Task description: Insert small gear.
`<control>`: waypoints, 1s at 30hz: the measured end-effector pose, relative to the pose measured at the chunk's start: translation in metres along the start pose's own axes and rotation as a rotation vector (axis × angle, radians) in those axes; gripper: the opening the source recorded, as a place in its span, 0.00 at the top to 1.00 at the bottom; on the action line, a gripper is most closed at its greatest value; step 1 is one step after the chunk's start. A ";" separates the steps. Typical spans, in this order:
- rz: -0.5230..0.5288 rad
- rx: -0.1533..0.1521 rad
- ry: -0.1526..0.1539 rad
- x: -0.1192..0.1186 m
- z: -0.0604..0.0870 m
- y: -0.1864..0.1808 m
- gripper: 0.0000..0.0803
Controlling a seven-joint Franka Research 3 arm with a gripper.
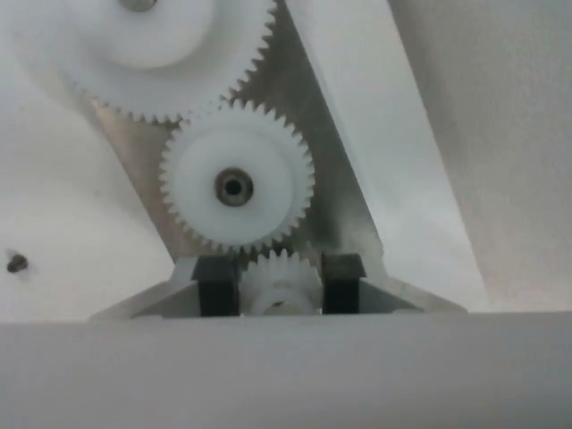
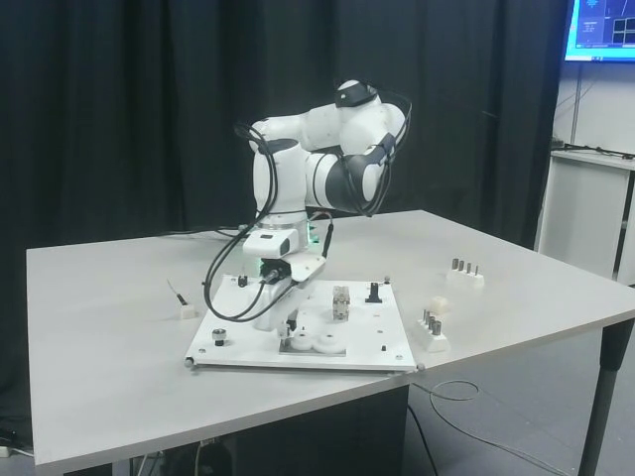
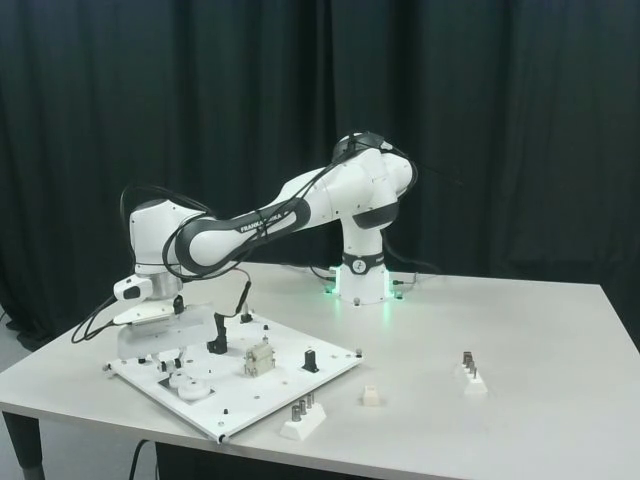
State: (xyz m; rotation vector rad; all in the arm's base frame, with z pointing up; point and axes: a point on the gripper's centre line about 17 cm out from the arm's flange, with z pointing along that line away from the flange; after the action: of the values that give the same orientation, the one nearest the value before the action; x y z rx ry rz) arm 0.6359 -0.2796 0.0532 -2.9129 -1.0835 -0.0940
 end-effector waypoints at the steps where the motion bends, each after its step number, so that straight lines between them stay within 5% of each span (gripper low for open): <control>1: -0.018 0.000 0.000 0.000 0.000 0.000 0.76; 10: -0.062 0.000 -0.001 0.000 0.000 0.000 0.76; 23: 0.197 -0.005 -0.001 -0.001 0.000 0.001 0.76; 30: 0.184 -0.007 -0.003 -0.001 0.000 0.001 0.76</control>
State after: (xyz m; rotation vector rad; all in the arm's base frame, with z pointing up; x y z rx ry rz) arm 0.6361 -0.2810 0.0528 -3.0024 -0.8111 -0.0876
